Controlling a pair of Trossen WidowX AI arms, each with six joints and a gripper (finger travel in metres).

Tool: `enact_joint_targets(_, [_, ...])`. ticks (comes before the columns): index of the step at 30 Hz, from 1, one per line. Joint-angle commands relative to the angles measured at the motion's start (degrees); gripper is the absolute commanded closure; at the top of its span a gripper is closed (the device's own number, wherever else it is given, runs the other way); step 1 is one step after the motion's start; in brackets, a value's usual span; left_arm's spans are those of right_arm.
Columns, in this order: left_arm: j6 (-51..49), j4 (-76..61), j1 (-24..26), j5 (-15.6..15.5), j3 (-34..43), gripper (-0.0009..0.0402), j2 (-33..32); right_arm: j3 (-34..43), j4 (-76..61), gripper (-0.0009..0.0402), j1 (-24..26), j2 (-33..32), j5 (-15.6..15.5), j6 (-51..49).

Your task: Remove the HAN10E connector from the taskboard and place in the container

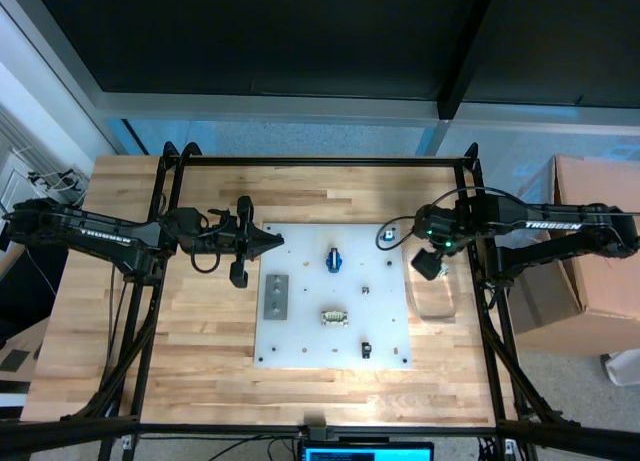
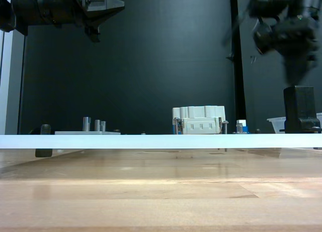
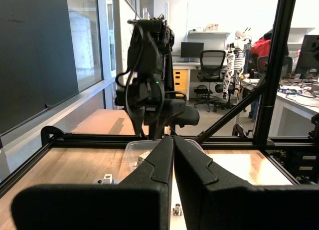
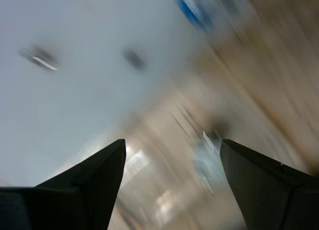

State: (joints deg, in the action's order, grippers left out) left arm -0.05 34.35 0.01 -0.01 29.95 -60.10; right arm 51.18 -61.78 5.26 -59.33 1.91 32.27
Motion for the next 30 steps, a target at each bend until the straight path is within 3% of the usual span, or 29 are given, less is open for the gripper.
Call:
enact_joint_targets(1, [0.0,0.0,0.0,0.0,0.0,0.0393,0.0,0.0,14.3,0.016,-3.2,1.6,-0.1,-4.3])
enact_joint_targets(6, [0.0,0.0,0.0,0.0,0.0,0.0393,0.0,-0.1,30.5,0.0202,-6.3,2.2,0.2,-12.1])
enact_joint_targets(12, [0.0,0.0,0.0,0.0,0.0,0.0393,0.0,-2.1,48.8,0.0251,-6.4,2.2,0.0,-21.6])
enact_joint_targets(19, [0.0,0.0,0.0,0.0,0.0,0.0393,0.0,-9.7,70.7,0.0319,-6.4,2.2,0.0,-25.8])
enact_joint_targets(24, [0.0,0.0,0.0,0.0,0.0,0.0393,0.0,-16.0,84.3,0.0391,-6.3,2.2,0.0,-27.3])
enact_joint_targets(30, [0.0,0.0,0.0,0.0,0.0,0.0393,0.0,-19.0,87.8,0.0395,-5.9,2.2,0.0,-27.3])
